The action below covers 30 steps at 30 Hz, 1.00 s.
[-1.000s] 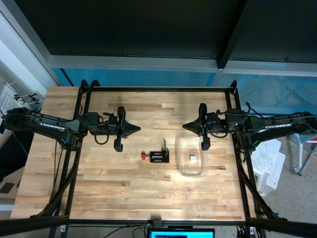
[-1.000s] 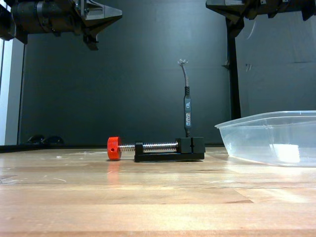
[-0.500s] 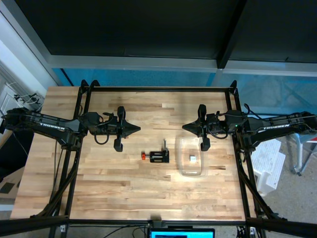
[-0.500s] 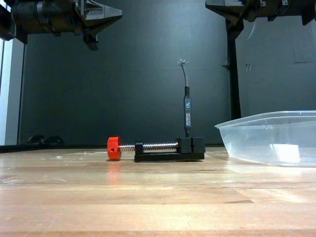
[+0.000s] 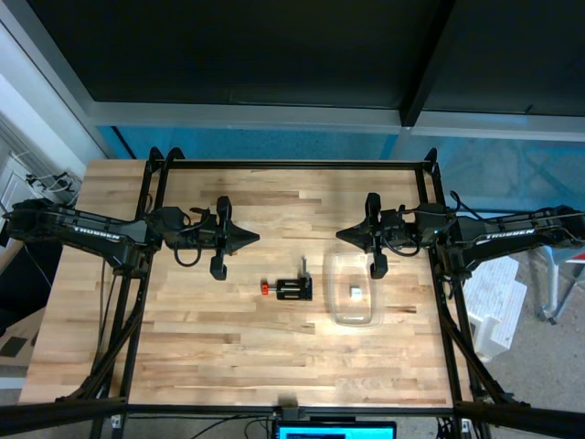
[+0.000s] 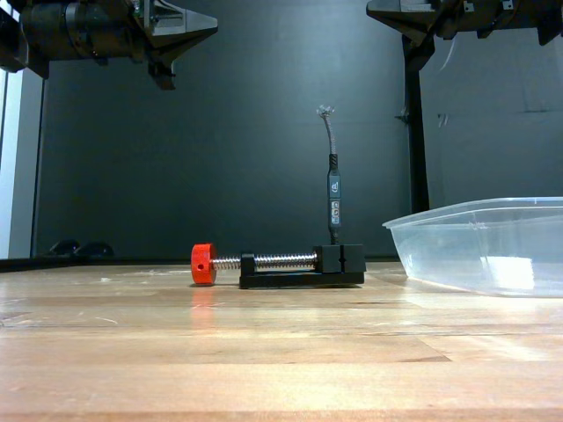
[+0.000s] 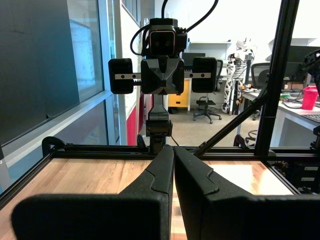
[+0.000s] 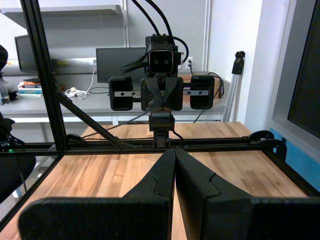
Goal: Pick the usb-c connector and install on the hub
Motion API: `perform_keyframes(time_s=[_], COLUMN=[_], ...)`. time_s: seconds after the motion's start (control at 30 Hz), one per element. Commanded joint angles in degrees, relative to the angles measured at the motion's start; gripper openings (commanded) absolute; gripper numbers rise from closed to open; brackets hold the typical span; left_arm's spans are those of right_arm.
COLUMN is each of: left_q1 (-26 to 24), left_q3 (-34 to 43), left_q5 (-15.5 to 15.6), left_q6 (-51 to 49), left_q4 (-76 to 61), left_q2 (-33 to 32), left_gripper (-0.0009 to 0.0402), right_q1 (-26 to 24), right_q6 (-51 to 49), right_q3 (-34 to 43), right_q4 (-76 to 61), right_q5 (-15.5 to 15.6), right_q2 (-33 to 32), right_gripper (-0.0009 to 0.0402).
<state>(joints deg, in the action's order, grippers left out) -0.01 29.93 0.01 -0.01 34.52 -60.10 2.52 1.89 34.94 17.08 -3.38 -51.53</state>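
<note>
The black usb-c connector [image 6: 334,186] stands upright on the tab held in the black vise [image 6: 303,265] with its red knob [image 6: 202,264], nothing gripping it. Its grey braided cable [image 6: 329,132] rises from it. From above, the vise [image 5: 292,290] sits mid-table. My left gripper [image 5: 251,238] hangs high, left of and behind the vise, fingers [image 7: 160,172] pressed together and empty. My right gripper [image 5: 340,236] hangs high behind the tray, fingers [image 8: 165,172] also closed on nothing. The white block [image 5: 356,292] lies bare in the clear tray [image 5: 352,315].
The clear tray [image 6: 493,220] stands right of the vise on the bare wooden table. A black frame [image 5: 292,165] runs along the table's far edge and sides. A screen [image 5: 335,430] sits at the near edge.
</note>
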Motion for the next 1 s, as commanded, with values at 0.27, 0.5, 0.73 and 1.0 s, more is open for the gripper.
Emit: perform_keyframes(time_s=[0.27, 0.5, 0.73, 1.0], left_q1=[0.0, 0.0, 0.0, 0.0], left_q3=[0.0, 0.0, 0.0, 0.0], left_q5=[0.0, 0.0, 0.0, 0.0], left_q6=[0.0, 0.0, 0.0, 0.0], left_q4=[0.0, 0.0, 0.0, 0.0], left_q2=[0.0, 0.0, 0.0, 0.0], left_gripper=[0.0000, 0.0000, 0.0000, 0.0000], right_q1=[0.1, 0.1, 0.2, 0.1], right_q6=[0.2, 0.8, 0.6, 0.6], right_q3=[-0.8, -1.9, -2.0, -2.0], right_q4=[0.7, 2.3, 2.5, 2.6], right_q5=[0.0, 0.0, 0.2, 0.2], right_q2=[-0.7, -0.7, -0.7, -0.7], right_gripper=[0.0000, 0.0000, 0.0000, 0.0000])
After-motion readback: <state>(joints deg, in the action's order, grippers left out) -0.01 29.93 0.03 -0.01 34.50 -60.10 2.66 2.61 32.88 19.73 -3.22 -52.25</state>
